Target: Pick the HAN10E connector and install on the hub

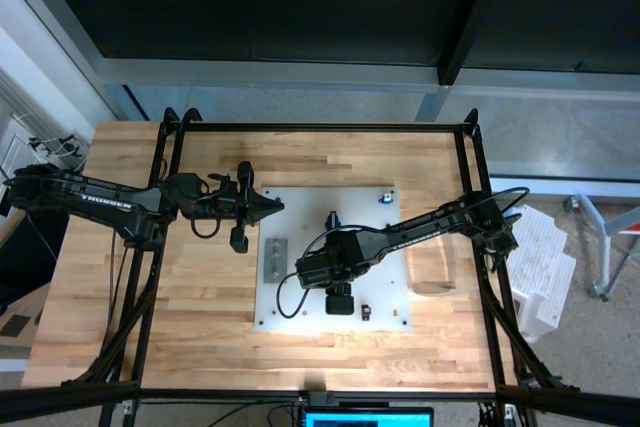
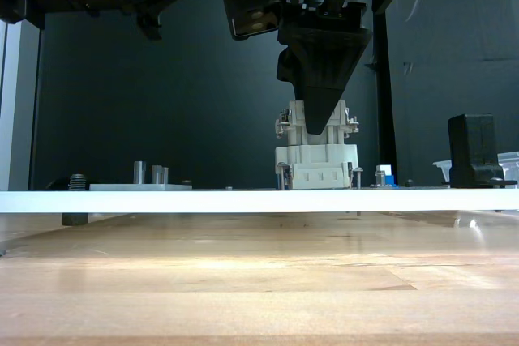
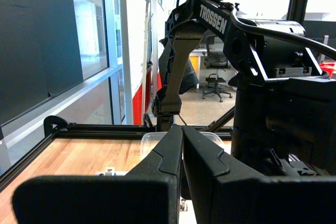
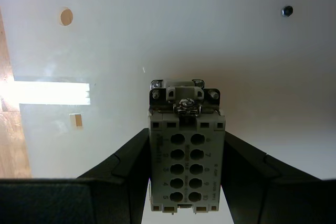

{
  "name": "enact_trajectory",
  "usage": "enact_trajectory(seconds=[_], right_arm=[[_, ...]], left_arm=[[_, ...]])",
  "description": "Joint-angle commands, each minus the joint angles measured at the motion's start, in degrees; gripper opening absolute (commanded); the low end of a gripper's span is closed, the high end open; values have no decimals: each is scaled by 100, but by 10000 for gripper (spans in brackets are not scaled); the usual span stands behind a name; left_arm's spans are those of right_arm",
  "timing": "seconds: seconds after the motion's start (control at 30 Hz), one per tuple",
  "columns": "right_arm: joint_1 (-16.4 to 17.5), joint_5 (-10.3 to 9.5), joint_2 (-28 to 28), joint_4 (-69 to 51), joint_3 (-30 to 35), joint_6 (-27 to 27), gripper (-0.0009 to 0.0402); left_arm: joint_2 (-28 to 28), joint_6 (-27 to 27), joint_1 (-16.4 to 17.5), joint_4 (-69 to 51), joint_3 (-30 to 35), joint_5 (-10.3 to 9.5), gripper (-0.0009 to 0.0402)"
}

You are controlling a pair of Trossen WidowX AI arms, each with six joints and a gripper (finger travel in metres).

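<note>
Seen from above, the right hand (image 1: 340,299) is down over the near middle of the white board (image 1: 390,282) on the wooden counter (image 1: 120,287), hiding whatever it grips. The left hand (image 1: 268,205) hangs at the board's far left corner, just beyond a grey block (image 1: 274,257) lying along the board's left side. A small blue fitting (image 1: 333,219) sits toward the board's far middle. From counter level, the right hand's fingers (image 2: 324,79) are clamped on the HAN10E connector (image 2: 289,129), which stands upright directly on top of the hub (image 2: 316,172), the two touching. The hub rests on the middle of the board, with the grey block toward the board's left end and a black block (image 2: 473,151) toward its right end; the left hand is raised well above the board's left end. The left wrist camera shows the left hand's fingers (image 3: 168,153) pressed together, with the right arm (image 3: 210,22) beyond them. The right wrist camera looks straight down at the board, where the connector (image 4: 186,156), two rows of round holes in its pale face, is squeezed between the right hand's two dark fingers (image 4: 126,156).
</note>
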Motion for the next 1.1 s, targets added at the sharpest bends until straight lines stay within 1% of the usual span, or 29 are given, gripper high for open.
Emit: enact_trajectory(seconds=[0.03,0.4,0.6,0.83,1.1], right_arm=[[2,-9,2,63,-68,7,7],[17,-7,2,98,-101,7,7],[15,-7,2,262,-264,4,7],[11,-9,2,584,-605,-2,7],[11,-9,0,605,-632,-20,7]], left_arm=[[0,0,2,2,2,2,0],[0,0,2,2,2,2,0],[0,0,2,2,2,2,0],[0,0,2,2,2,2,0],[0,0,2,2,2,2,0]])
